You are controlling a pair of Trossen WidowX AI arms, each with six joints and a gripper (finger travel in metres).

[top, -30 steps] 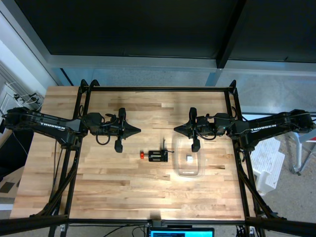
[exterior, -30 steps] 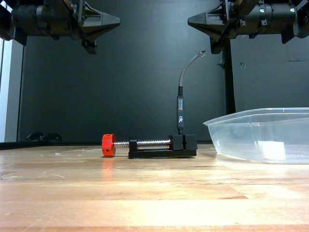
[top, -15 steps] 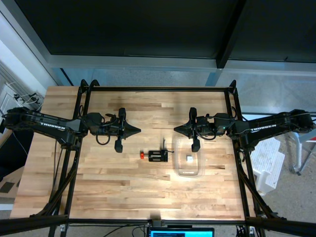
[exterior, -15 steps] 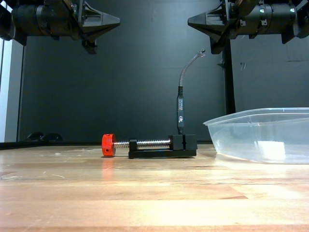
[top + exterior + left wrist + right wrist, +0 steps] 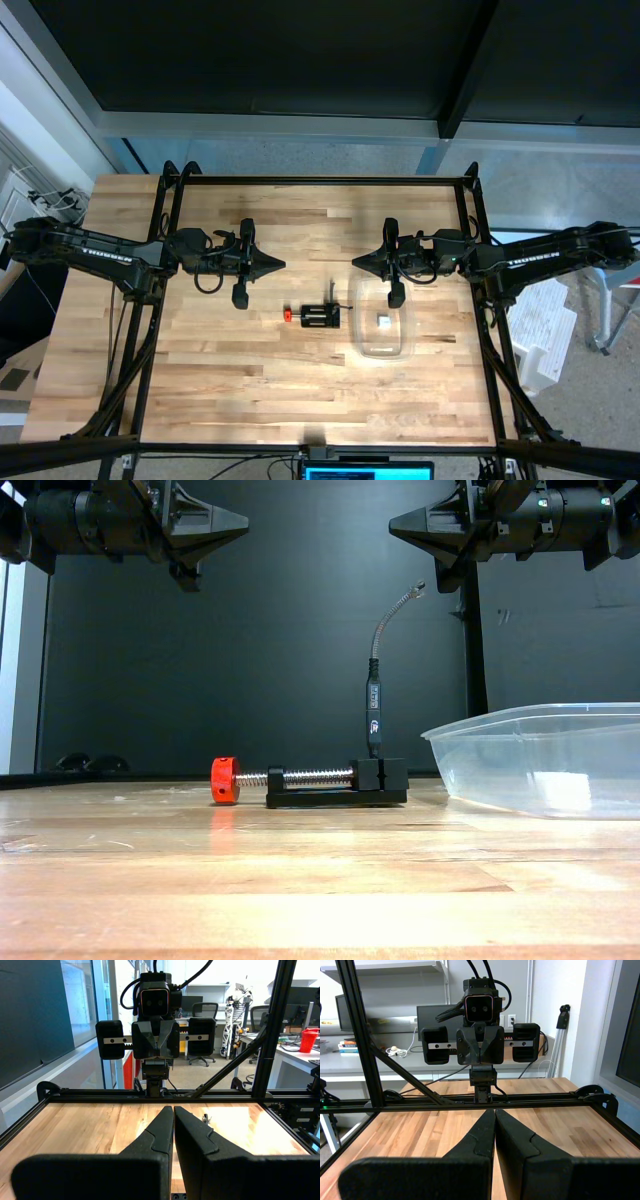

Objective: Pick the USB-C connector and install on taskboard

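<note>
The taskboard (image 5: 320,317) is a small black block with an orange-red knob (image 5: 225,780) on a screw, lying mid-table. The USB-C connector (image 5: 373,705) stands upright in the block's right end (image 5: 381,776), its thin tail curving up; from above it shows as a thin line (image 5: 331,292). My left gripper (image 5: 282,265) hangs shut, well above and left of the block. My right gripper (image 5: 354,262) hangs shut, above and right of it. In both wrist views the fingers meet, left gripper (image 5: 173,1108) and right gripper (image 5: 495,1110), with nothing between them.
A clear plastic tray (image 5: 358,322) sits just right of the block, with a small whitish square piece (image 5: 384,321) inside; in the low view the tray (image 5: 540,760) stands at the right. A black frame rail (image 5: 320,181) runs along the table's far edge.
</note>
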